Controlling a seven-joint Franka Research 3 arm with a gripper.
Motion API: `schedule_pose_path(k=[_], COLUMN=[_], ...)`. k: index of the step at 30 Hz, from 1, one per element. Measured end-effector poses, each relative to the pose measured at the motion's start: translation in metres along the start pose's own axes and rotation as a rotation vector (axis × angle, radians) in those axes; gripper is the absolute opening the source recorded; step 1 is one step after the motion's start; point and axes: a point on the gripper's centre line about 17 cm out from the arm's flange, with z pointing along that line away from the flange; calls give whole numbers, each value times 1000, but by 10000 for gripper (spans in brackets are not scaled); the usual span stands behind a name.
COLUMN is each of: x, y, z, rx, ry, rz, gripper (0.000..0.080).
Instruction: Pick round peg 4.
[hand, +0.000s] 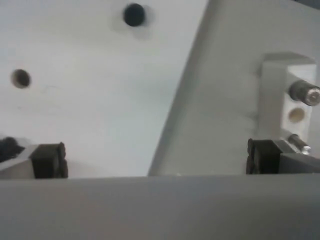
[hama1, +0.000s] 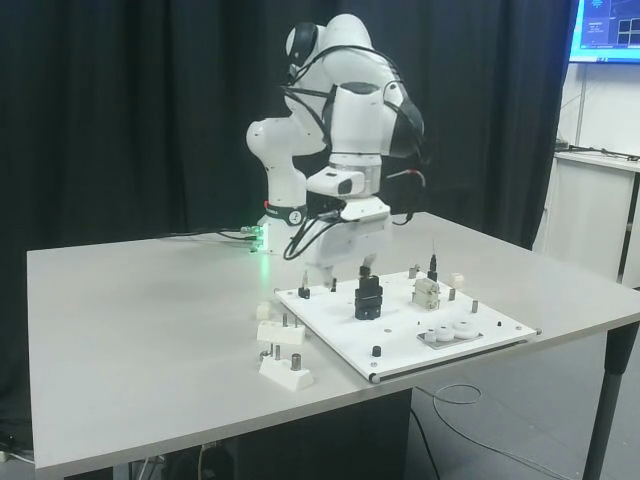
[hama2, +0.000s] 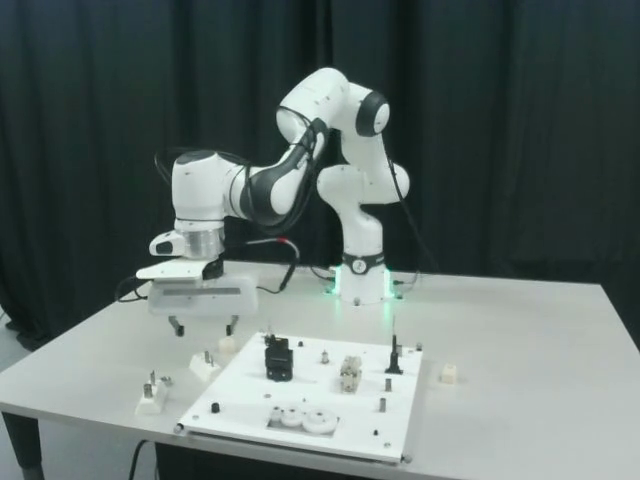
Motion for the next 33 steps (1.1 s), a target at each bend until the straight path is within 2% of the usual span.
schedule_pose_path(k=[5,12,19,26,33], x=[-4,-6,-4,-2,-3], y=[16,35,50,61,74], z=[9,26,47,65,76], rx=[-11,-19,-43,-61,-67], ry=[10,41,64,69,65], rz=[19,71,86,73,72], gripper=[800,800,800,800,800])
